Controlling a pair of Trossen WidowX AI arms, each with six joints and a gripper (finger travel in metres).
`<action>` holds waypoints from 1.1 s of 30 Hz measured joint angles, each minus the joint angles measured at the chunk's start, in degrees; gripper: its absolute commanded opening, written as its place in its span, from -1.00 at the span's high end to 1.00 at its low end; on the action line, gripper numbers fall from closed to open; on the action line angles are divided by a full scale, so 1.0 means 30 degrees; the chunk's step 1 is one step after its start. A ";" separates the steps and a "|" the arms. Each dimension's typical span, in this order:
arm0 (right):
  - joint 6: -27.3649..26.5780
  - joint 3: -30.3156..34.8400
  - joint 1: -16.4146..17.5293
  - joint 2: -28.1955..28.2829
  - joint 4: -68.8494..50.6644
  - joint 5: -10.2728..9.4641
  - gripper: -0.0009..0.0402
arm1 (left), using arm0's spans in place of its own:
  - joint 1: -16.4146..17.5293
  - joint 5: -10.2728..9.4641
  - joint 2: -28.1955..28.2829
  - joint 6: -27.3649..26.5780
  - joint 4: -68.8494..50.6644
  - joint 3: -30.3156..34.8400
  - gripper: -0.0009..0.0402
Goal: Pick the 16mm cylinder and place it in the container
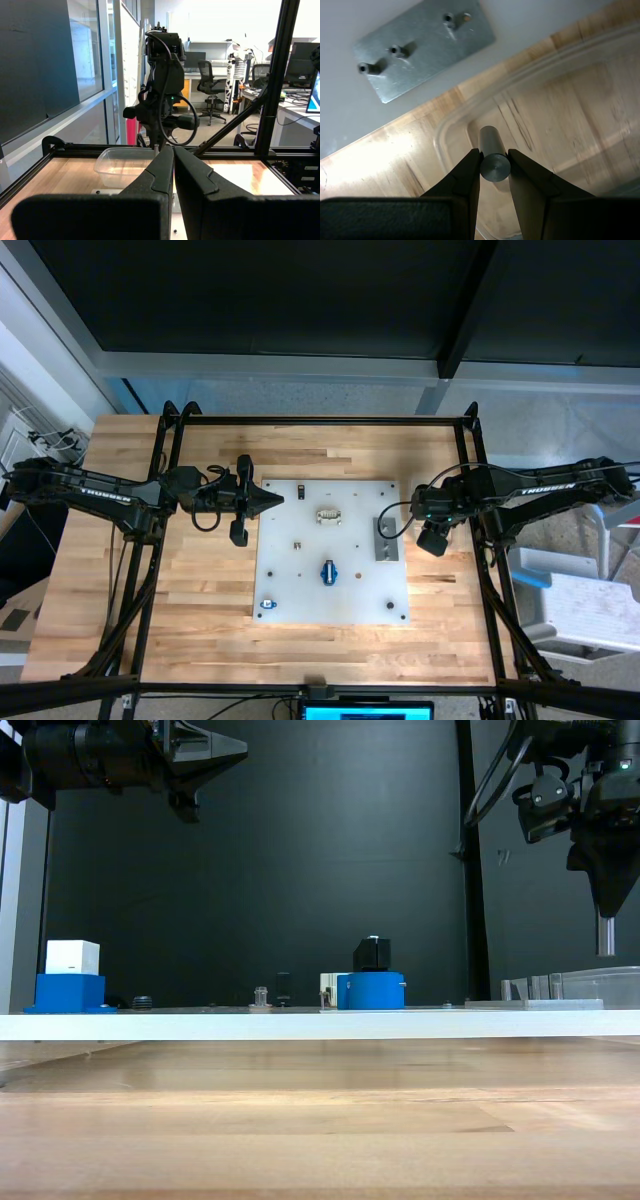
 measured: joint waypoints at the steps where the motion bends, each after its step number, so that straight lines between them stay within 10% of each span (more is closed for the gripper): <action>1: 0.0131 -0.0036 -0.0124 -0.0029 0.0007 -0.0007 0.77 | 0.0000 0.0000 0.0000 0.0000 -0.0007 0.0000 0.96; 6: -0.0102 -0.0517 -0.0940 -0.0036 0.0044 -0.0240 0.77 | 0.0000 0.0000 0.0000 0.0000 0.0000 0.0000 0.96; 11: -0.1501 -0.1406 -0.2178 -0.0036 0.0546 -0.1982 0.77 | 0.0000 0.0000 0.0000 0.0000 -0.0007 0.0000 0.96; 20: -0.1858 -0.2463 -0.3803 -0.0029 0.1020 -0.2208 0.77 | 0.0000 0.0000 0.0000 0.0000 0.0000 -0.0007 0.96; 25: -0.2397 -0.2681 -0.4736 -0.0022 0.1479 -0.3854 0.77 | 0.0000 0.0000 0.0000 0.0000 -0.0007 0.0000 0.96; 33: -0.3096 -0.2732 -0.5799 0.0189 0.1647 -0.3927 0.77 | 0.0000 -0.0007 0.0000 0.0000 0.0000 -0.0007 0.96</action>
